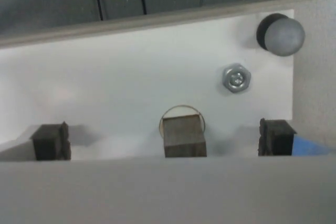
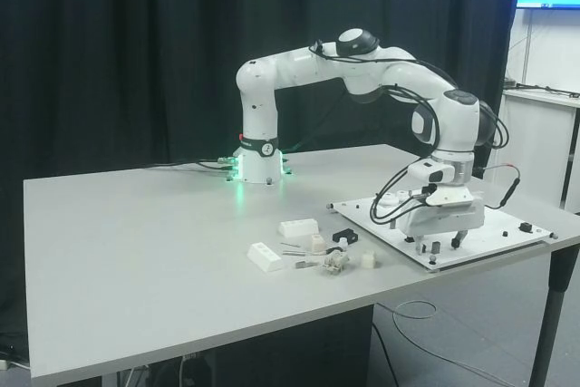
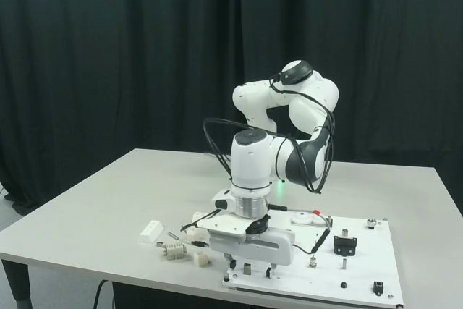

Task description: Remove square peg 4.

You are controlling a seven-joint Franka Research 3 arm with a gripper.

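Note:
Square peg 4 is a dark grey block standing upright in a round hole of the white board. My gripper is open and low over the board. One black fingertip and the other fingertip flank the peg, each well apart from it. In the first room view the gripper hangs at the near edge of the board. The second room view shows the gripper straddling the small peg at the front edge of the board.
A grey round knob and a hex nut sit on the board beyond the peg. Loose white blocks and a black part lie on the table beside the board. A black fixture stands on the board.

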